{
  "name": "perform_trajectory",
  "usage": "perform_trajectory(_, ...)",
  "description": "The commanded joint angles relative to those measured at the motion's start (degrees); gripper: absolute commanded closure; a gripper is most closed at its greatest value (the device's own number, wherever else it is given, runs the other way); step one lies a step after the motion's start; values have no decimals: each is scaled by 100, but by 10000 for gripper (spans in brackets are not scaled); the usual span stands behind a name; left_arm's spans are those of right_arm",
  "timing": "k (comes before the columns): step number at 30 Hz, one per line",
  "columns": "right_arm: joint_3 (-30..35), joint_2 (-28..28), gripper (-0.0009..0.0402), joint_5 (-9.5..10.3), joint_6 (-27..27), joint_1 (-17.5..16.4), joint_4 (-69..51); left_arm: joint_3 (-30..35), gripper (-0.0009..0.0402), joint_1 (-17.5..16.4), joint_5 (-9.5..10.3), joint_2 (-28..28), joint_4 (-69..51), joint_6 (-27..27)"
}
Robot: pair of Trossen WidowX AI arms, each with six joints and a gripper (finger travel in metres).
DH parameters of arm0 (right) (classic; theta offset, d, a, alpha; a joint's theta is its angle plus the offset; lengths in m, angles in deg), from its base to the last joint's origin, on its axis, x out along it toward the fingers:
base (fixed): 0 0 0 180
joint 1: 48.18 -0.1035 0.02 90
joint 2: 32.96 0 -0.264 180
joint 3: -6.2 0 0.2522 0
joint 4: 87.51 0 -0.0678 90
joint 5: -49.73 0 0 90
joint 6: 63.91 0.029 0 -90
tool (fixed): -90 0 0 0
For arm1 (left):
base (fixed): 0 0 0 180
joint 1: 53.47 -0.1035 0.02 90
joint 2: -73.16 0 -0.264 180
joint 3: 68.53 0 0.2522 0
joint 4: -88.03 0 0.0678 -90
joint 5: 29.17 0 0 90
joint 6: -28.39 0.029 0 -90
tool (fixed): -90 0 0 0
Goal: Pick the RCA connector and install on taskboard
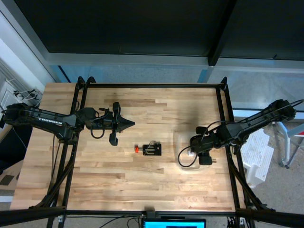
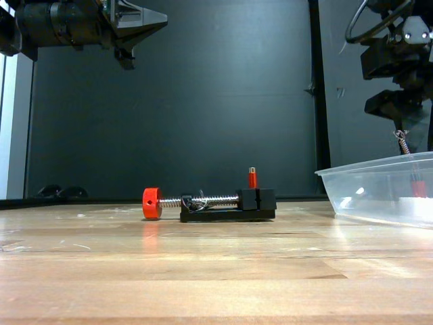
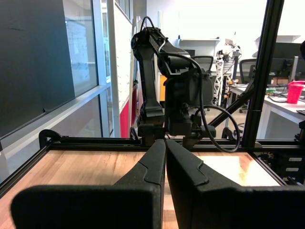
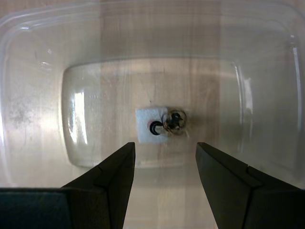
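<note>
**RCA connector (image 4: pixel 164 123) lies in the tray (image 4: pixel 38 95)**

RCA connector is a tiny white and silvery bit with a dark ring on it. It lies on the floor of the clear tray, near the tray's middle. Nothing is touching it.

The right end effector (image 4: pixel 165 148) hangs over the tray and points down into it. Its two fingers (image 4: pixel 114 171) are wide apart and hold nothing. The connector shows just past the gap between them. In the high view this end effector (image 1: pixel 203 156) is at the right of the frame, over the tray. In the low view it is at the upper right of the frame, above the tray's rim.

The taskboard (image 1: pixel 152 149) is a small black block. It sits on the counter (image 1: pixel 118 185) in the middle of the high view, left of the tray and apart from it. In the low view it has a red knob (image 2: pixel 151 203) at its left end, a shiny screw (image 2: pixel 210 201) along it, and a little red peg (image 2: pixel 252 177) standing up near its right end.

The left end effector (image 1: pixel 129 124) is up and to the left of the taskboard in the high view. In the low view it is at the upper left of the frame, high above the counter. Its fingers are pressed together with nothing between them.
</note>
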Motion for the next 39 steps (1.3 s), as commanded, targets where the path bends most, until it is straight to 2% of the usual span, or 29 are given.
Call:
perform_trajectory(1, -17, 127, 216, -17, -7, 0, 136, 0, 393, 0, 0, 2, 0, 0)
perform_trajectory(14, -330, 358, 217, -15, 9, 0, 669, 0, 393, -2, 0, 0, 0, 0)
perform_trajectory(33, -321, 732, 217, -13, -9, 4, 966, 0, 393, 0, 0, 2, 0, 0)
perform_trajectory(39, -323, 732, 241, -17, -11, 4, 977, 0, 393, -2, 0, 2, 0, 0)
